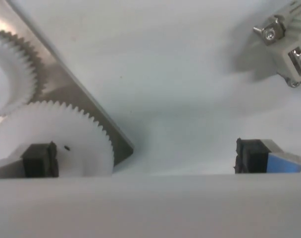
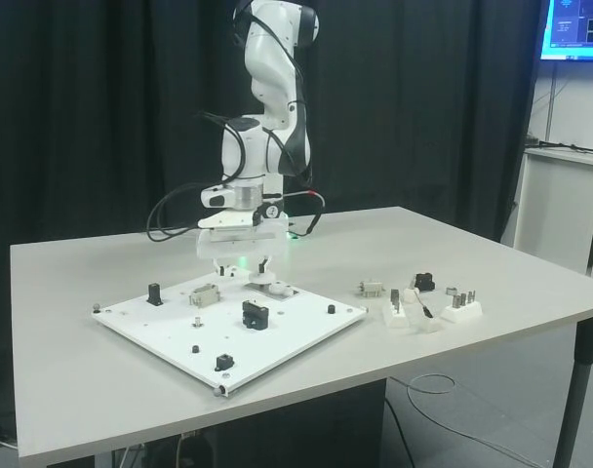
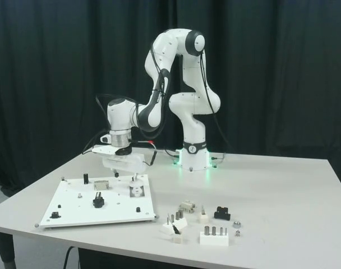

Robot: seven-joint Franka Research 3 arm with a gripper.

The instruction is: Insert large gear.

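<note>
In the wrist view a large white gear (image 1: 66,134) lies flat on a grey metal plate (image 1: 66,82), its teeth meeting a second white gear (image 1: 7,74). My gripper (image 1: 144,157) is open wide with nothing between its fingers. One black fingertip (image 1: 39,159) hangs over the large gear's face and the other fingertip (image 1: 249,156) is over the bare white board. From the room, the gripper (image 2: 240,263) hovers just above the gears (image 2: 270,283) on the white board (image 2: 296,327). In the second room view, the gripper (image 3: 124,172) hangs over the gears (image 3: 137,186).
A small grey connector block (image 1: 286,44) sits on the board near the gripper. Black fixtures (image 2: 252,314) and a grey part (image 2: 203,295) stand on the board. Beside the board, white holders with pegs (image 2: 462,307) and small loose parts (image 2: 371,289) lie on the table.
</note>
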